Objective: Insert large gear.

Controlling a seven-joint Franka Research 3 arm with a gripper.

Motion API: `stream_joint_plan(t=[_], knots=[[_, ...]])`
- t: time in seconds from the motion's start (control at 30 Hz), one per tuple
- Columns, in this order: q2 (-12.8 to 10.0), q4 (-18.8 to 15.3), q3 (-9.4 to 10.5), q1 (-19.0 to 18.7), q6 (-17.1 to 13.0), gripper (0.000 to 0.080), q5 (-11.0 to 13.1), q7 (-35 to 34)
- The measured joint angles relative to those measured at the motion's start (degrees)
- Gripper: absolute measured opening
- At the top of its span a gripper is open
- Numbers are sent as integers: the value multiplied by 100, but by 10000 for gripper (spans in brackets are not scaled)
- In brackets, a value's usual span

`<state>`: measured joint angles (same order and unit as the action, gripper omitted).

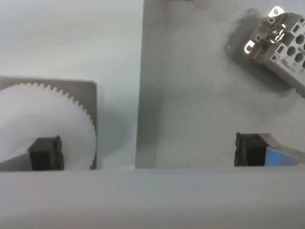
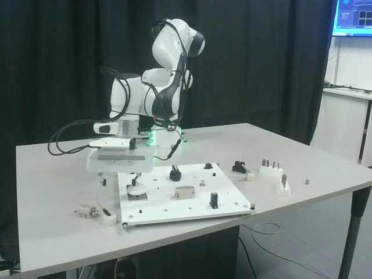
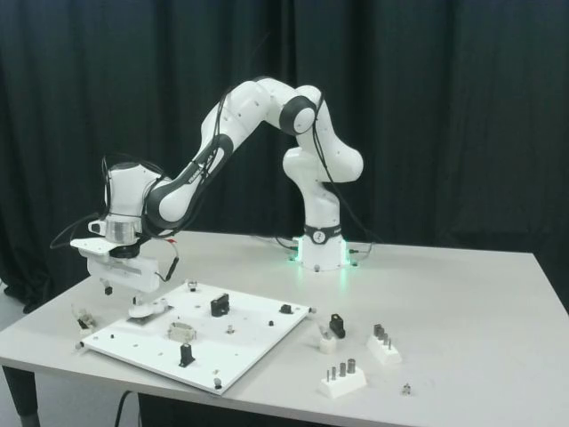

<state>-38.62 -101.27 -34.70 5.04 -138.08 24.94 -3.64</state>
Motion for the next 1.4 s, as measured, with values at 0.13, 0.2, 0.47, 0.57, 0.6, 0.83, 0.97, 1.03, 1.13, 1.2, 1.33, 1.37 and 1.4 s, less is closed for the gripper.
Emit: stream_joint_plan(t=[0.13, 0.2, 0.47, 0.57, 0.6, 0.83, 0.97, 1.03, 1.13, 1.2, 1.33, 1.37, 1.4], knots=[[2, 1, 4, -1, 6, 800, 0, 0], [4, 4, 16, -1, 9, 800, 0, 0], [4, 33, 77, -11, 10, 800, 0, 0], [5, 36, 87, -15, 12, 800, 0, 0], [5, 36, 89, -16, 14, 800, 0, 0], [11, 39, 88, -17, 82, 800, 0, 0], [17, 38, 72, -17, 143, 800, -39, 1], [18, 38, 60, -17, 165, 800, -82, 1], [19, 38, 47, -15, 192, 800, -108, 1], [19, 38, 42, -11, 202, 800, -111, 1], [19, 38, 41, -5, 205, 800, -111, 1], [19, 38, 42, -5, 205, 800, -111, 1], [19, 38, 42, -5, 205, 800, -111, 1]])
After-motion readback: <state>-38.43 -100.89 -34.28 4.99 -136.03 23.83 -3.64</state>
